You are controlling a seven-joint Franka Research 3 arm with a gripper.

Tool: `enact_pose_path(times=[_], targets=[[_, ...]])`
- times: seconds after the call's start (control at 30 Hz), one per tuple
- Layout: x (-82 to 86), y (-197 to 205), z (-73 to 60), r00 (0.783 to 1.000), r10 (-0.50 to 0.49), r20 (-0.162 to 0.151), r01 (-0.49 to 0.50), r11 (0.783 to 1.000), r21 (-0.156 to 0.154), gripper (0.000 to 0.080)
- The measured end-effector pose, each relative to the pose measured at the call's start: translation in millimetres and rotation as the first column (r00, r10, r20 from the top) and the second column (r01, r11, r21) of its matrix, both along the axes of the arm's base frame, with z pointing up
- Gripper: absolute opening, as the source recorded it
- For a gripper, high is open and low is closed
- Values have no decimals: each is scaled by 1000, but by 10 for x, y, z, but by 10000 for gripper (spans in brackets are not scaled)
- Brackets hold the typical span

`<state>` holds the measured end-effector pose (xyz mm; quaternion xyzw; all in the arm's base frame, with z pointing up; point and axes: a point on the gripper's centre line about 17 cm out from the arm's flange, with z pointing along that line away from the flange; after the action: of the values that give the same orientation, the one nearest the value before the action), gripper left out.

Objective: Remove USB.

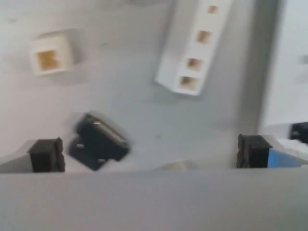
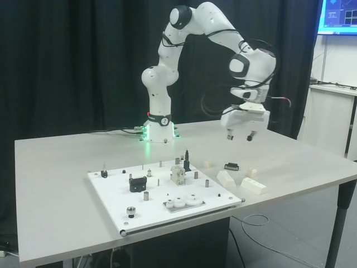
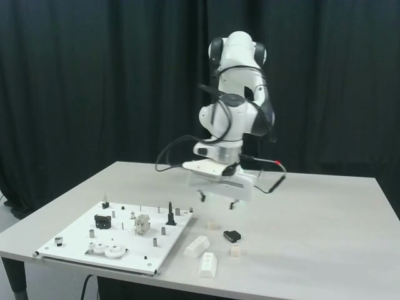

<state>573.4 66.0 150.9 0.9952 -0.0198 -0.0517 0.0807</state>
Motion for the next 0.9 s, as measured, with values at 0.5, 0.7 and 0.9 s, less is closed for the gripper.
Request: enact_pose_path(times=[0.5, 0.7, 0.9], targets=[[-45, -926, 64, 1000, 11, -19, -10, 999, 38, 800], [-77, -1250, 59, 1000, 6, -27, -4, 999, 45, 800], [-138, -1556, 29, 999, -8, -33, 10, 999, 51, 800]])
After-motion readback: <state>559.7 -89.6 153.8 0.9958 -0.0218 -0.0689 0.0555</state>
